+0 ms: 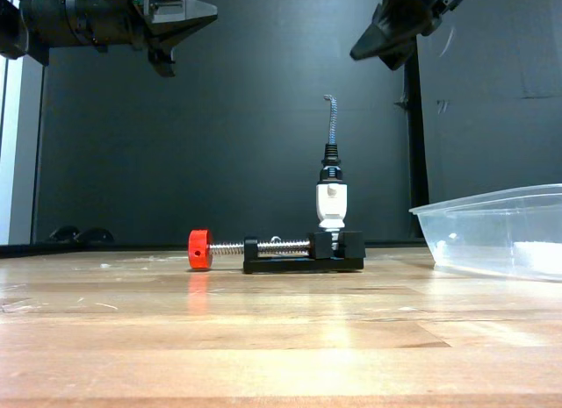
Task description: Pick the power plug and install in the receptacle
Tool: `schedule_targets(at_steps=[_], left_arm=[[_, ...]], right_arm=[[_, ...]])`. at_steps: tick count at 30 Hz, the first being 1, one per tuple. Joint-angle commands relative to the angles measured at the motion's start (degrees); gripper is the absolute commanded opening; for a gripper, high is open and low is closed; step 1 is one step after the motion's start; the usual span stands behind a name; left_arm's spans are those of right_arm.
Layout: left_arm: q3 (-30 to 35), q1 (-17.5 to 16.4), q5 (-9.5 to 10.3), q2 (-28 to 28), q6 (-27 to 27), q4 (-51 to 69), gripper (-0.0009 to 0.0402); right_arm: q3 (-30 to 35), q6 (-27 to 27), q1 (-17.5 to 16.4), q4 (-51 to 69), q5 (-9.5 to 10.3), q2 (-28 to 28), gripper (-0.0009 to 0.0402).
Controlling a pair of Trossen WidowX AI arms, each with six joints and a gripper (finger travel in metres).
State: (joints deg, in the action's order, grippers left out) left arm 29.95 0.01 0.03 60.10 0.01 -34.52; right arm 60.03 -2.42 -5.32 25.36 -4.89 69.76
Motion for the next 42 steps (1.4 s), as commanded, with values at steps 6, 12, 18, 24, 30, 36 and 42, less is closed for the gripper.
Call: schedule_targets(at_steps=[6, 12, 18, 24, 30, 36, 42], left_arm=[[0.0, -0.02, 0.0, 0.0, -0.02, -0.02, 0.0], [0.0, -0.02, 0.0, 0.02, 0.0, -0.02, 0.0], [0.0, 0.0, 0.0, 0.0, -0.02, -0.02, 0.0], [0.0, -0.02, 0.0, 0.02, 0.0, -0.02, 0.0], [0.0, 0.0, 0.0, 0.02, -0.02, -0.02, 0.0], [0.0, -0.02, 0.0, 0.02, -0.02, -0.02, 0.0], [0.0, 0.0, 0.0, 0.0, 0.0, -0.02, 0.0]], right_arm=[[-8.81, 1.86, 2.64, -17.2, 0.17, -8.46, 0.0], [-15.04, 2.82, 4.74, -27.96, 0.31, -11.87, 0.0], [-20.04, 2.19, 4.7, -36.57, 3.04, -14.49, 0.0], [-23.8, 1.4, 4.7, -41.42, 3.37, -16.57, 0.0], [-26.23, 1.42, 4.76, -44.0, 2.75, -17.75, 0.0], [-27.69, 1.6, 4.76, -45.81, 2.95, -18.32, 0.0], [-29.24, 1.25, 4.81, -47.1, 2.97, -18.38, 0.0]])
